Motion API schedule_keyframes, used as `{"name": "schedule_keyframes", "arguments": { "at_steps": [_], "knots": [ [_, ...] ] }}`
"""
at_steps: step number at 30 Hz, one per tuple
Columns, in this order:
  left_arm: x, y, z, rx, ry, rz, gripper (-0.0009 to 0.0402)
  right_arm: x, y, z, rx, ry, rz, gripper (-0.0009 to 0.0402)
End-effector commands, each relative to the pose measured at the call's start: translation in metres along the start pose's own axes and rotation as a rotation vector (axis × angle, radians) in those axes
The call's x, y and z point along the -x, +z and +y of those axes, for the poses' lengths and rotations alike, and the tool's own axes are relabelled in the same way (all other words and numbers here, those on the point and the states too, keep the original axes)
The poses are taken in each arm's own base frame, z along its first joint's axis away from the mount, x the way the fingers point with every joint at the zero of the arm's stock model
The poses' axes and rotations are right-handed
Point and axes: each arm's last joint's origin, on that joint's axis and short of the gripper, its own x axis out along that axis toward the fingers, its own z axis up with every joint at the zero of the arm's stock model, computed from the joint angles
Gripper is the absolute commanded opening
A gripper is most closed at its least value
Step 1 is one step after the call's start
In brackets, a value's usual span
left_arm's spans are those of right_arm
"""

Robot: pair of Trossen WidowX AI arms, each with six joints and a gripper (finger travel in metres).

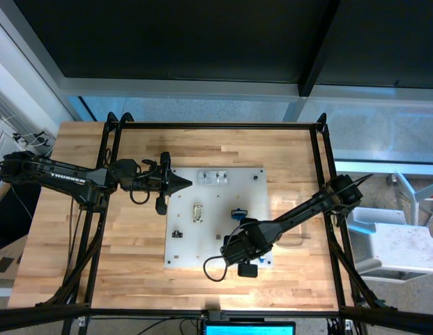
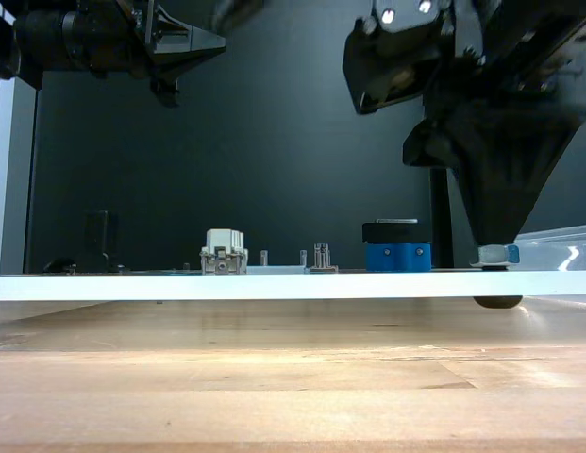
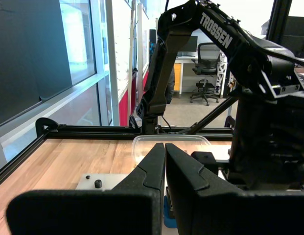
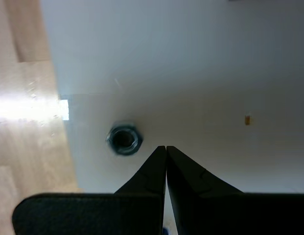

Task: Pick the M12 fastener and fasten on the M12 threads

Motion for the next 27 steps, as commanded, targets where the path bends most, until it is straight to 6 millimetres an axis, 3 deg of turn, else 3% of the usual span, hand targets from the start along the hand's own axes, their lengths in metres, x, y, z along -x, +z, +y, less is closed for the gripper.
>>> {"name": "schedule_keyframes", "arguments": {
  "at_steps": [1,6,13,19,27],
  "knots": [
    [0.000,0.000,0.000,0.000,0.000,0.000,0.0000,-0.002,0.001,0.001,-0.004,0.004,-0.003,0.0000],
    [0.000,0.000,0.000,0.000,0.000,0.000,0.0000,-0.002,0.000,0.002,-0.003,0.054,0.019,0.0000],
    [0.000,0.000,0.000,0.000,0.000,0.000,0.0000,0.002,-0.003,0.010,0.109,0.321,0.131,0.0000],
    [0.000,0.000,0.000,0.000,0.000,0.000,0.0000,0.004,-0.003,0.008,0.072,0.252,0.100,0.0000],
    [0.000,0.000,0.000,0.000,0.000,0.000,0.0000,0.011,-0.002,-0.001,0.003,0.018,-0.018,0.0000]
  ]
}}
